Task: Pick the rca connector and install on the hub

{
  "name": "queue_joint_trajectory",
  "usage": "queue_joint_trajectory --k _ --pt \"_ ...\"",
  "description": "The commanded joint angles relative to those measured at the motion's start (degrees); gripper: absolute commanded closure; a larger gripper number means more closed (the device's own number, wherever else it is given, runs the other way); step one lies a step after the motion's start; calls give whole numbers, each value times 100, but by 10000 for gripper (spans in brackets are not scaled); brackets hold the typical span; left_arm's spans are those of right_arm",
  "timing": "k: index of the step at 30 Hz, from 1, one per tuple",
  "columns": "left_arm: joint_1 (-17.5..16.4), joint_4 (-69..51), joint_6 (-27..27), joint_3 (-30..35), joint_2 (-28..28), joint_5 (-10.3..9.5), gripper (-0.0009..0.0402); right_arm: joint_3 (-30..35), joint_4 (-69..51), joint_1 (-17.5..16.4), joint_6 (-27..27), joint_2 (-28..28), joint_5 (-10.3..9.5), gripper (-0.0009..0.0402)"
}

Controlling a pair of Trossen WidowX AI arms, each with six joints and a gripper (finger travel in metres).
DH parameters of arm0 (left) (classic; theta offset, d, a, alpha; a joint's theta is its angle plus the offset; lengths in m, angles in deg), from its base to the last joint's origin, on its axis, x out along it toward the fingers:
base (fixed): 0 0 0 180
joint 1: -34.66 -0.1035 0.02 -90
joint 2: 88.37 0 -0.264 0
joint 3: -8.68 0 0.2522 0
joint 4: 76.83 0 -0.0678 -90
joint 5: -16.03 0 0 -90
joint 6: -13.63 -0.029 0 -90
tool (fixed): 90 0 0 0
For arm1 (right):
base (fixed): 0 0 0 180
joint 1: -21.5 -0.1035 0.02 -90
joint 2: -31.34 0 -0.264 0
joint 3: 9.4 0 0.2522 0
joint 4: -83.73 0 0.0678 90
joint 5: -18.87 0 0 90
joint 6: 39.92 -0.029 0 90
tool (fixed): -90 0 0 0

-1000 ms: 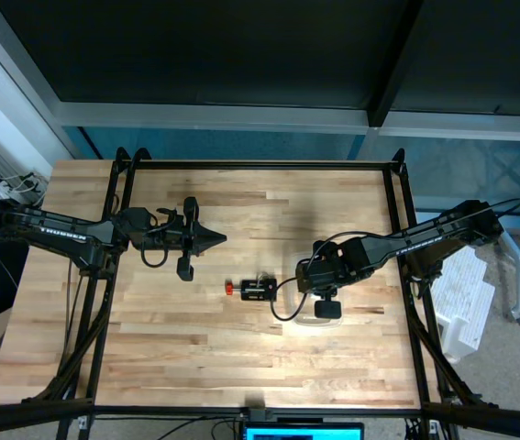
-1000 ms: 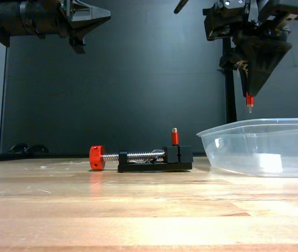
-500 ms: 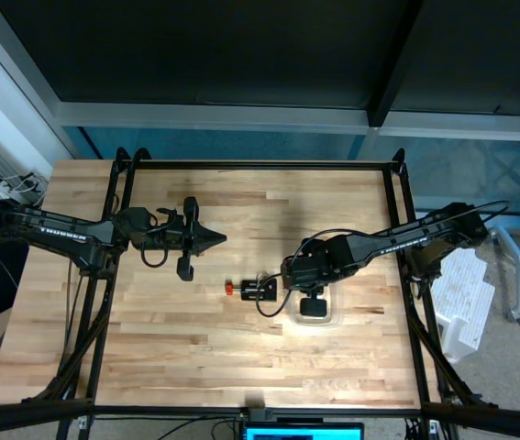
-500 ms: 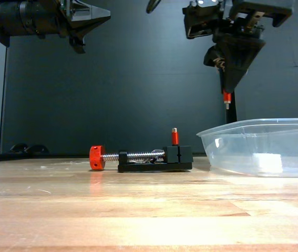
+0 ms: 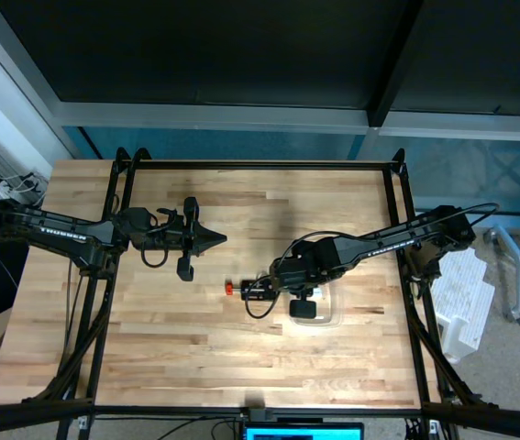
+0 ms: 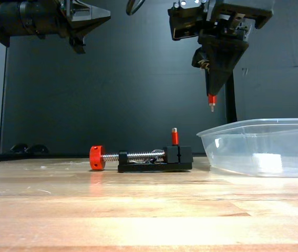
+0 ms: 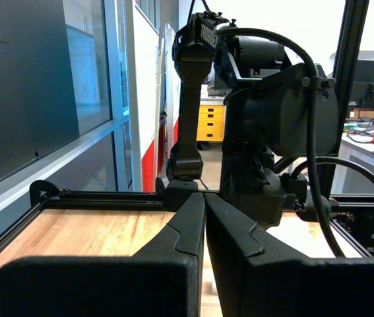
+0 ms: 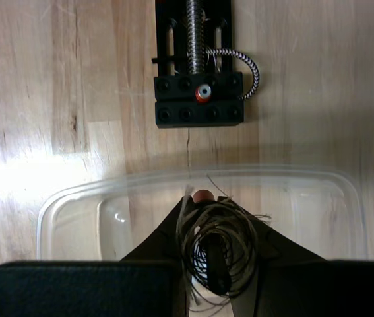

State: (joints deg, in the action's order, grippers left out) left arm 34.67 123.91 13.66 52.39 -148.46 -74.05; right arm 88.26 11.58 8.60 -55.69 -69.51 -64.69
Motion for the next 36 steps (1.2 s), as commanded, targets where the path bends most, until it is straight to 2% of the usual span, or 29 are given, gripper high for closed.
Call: queue_joint_trajectory --k 1,13,30,36 --pt "0 2 0 0 -2 2 393 131 -7 2 0 -105 2 393" --pt "0 2 -2 0 -2 2 393 313 125 20 -20 -350 2 393" --pt "0 -4 -2 0 0 2 393 1056 59 133 149 -960 -2 393" --pt "-2 -7 -2 0 -2 2 393 1128 125 195 151 -1043 4 393"
